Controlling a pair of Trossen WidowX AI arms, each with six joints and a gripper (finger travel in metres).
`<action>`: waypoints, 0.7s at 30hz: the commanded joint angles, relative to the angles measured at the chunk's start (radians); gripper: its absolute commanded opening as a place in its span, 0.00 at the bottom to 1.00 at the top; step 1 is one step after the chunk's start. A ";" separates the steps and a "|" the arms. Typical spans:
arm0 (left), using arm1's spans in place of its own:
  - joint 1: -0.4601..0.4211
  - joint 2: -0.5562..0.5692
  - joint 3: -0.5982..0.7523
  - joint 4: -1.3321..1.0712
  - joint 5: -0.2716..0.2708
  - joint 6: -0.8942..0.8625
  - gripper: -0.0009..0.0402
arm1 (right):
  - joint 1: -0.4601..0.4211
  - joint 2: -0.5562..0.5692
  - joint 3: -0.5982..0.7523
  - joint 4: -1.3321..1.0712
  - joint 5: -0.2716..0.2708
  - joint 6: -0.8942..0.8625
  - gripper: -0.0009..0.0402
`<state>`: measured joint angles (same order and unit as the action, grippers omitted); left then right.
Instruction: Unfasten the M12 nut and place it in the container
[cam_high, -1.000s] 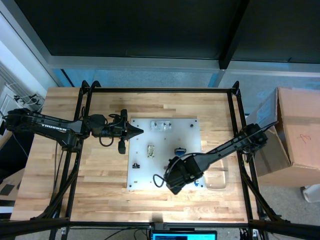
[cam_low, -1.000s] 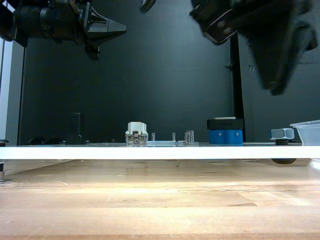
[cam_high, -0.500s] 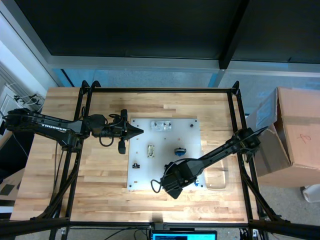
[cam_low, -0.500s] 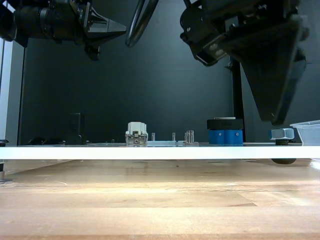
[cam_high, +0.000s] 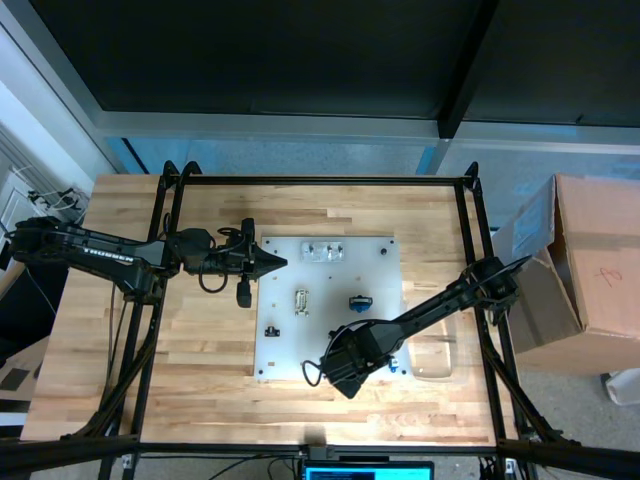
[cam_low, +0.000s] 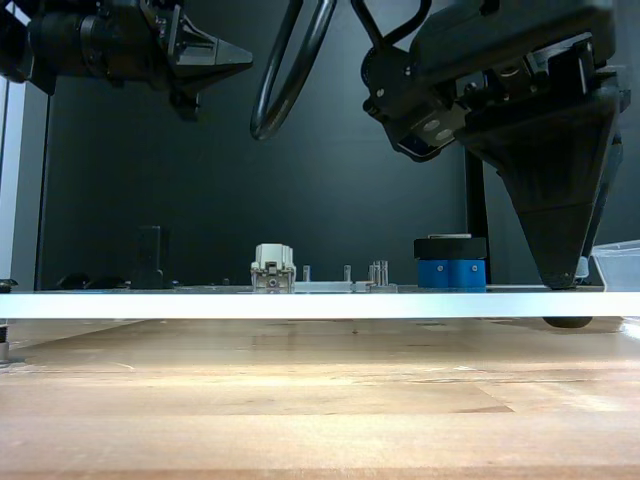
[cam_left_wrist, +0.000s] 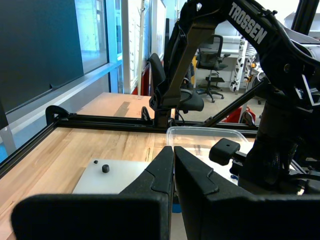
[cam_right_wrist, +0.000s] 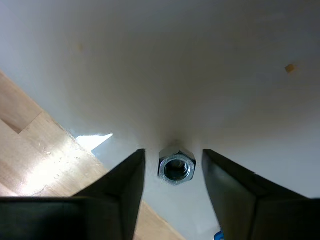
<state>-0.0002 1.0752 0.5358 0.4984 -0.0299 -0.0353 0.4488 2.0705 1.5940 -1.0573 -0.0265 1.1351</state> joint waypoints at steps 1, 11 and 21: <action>0.000 0.000 0.000 0.000 0.000 0.000 0.02 | 0.000 0.000 0.000 0.000 0.007 -0.004 0.26; 0.000 0.000 0.000 0.000 0.000 0.000 0.02 | 0.000 -0.014 0.000 0.000 0.006 -0.097 0.05; 0.000 0.000 0.000 0.000 0.000 0.000 0.02 | 0.001 -0.058 0.000 -0.020 0.000 -0.430 0.03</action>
